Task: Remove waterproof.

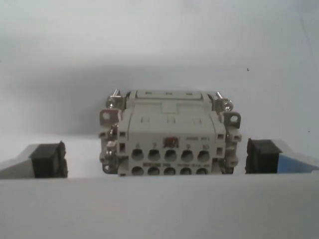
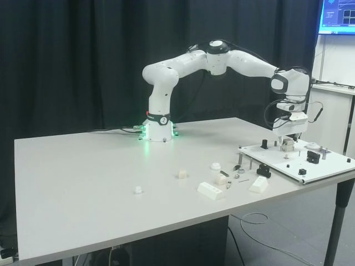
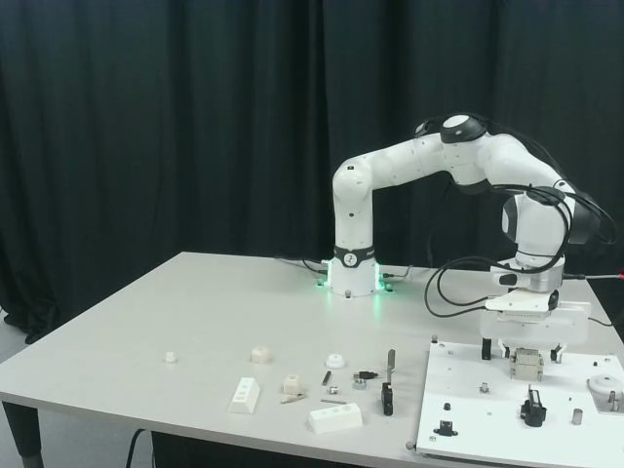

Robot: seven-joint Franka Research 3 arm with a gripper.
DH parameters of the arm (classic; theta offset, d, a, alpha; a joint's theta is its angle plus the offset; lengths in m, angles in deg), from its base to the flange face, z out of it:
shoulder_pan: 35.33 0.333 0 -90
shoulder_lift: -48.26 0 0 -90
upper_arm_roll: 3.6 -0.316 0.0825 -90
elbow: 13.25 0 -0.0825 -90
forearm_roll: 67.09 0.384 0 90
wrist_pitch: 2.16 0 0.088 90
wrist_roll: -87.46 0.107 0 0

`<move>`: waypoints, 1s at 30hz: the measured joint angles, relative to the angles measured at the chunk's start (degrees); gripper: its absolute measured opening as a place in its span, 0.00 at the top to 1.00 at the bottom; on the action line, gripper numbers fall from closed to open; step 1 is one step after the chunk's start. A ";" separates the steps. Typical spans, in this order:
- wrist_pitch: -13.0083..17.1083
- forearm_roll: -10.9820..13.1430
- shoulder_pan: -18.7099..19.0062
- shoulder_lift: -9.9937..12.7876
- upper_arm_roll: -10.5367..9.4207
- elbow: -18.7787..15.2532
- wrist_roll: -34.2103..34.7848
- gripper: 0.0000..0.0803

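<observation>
"What colours do you see?"

"I see a white arm [image 3: 439, 156] on a grey table [image 2: 83, 177], black curtains [image 3: 175, 117] behind, and a green light [image 2: 145, 133] at its base."

"And the pincer [image 1: 159, 157]?"

"Black pads [image 1: 49, 159]."

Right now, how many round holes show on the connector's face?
10: two rows of five holes across the connector; the second row is partly cut off, so more may be hidden.

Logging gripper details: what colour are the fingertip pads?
Black pads on the gripper, clearest in the wrist view.
</observation>
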 joint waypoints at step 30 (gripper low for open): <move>0.24 -0.86 -0.32 -0.02 -0.79 -0.19 0.97 0.11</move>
